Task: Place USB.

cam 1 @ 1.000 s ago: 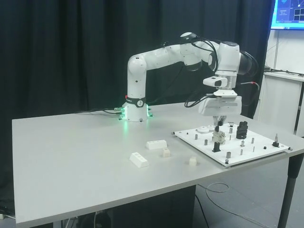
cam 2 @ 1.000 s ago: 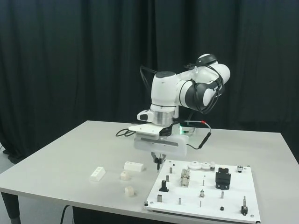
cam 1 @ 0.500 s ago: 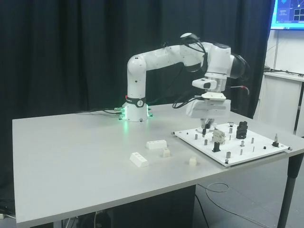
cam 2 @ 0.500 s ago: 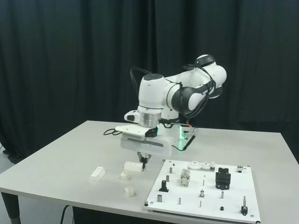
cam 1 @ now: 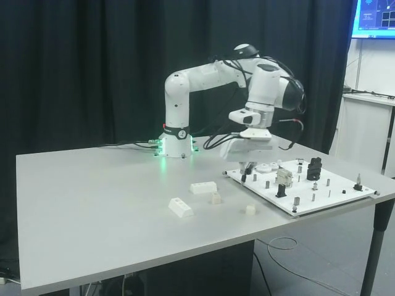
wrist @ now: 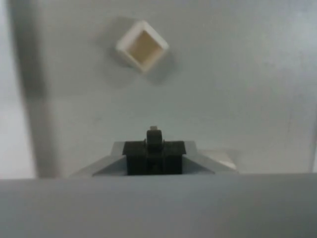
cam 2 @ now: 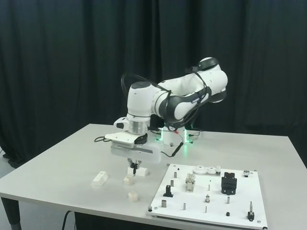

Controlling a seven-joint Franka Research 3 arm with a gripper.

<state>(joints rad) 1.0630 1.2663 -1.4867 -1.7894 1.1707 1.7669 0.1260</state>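
My gripper (wrist: 154, 146) is shut on a small black USB plug (wrist: 154, 133), whose tip sticks out past the fingertips. In the second room view the gripper (cam 2: 134, 168) hangs low over the table, left of the white board (cam 2: 240, 203). It is just above a long white block (cam 2: 140, 171) and a small white cube (cam 2: 128, 180). In the first room view the gripper (cam 1: 245, 175) sits between the board (cam 1: 345, 194) and the long block (cam 1: 203, 187). The wrist view shows a hollow square white block (wrist: 142, 45) on the table ahead of the fingertips.
Another long white block (cam 2: 100, 178) and a small white piece (cam 2: 132, 195) lie on the grey table (cam 2: 62, 167). The board carries black fixtures (cam 2: 229, 182), white discs (cam 2: 205, 169) and several small pegs. The arm's base (cam 1: 174, 139) glows green at the back.
The arm has swung away from above the board, carrying the plug over to the white blocks on the table, and now hangs lower.
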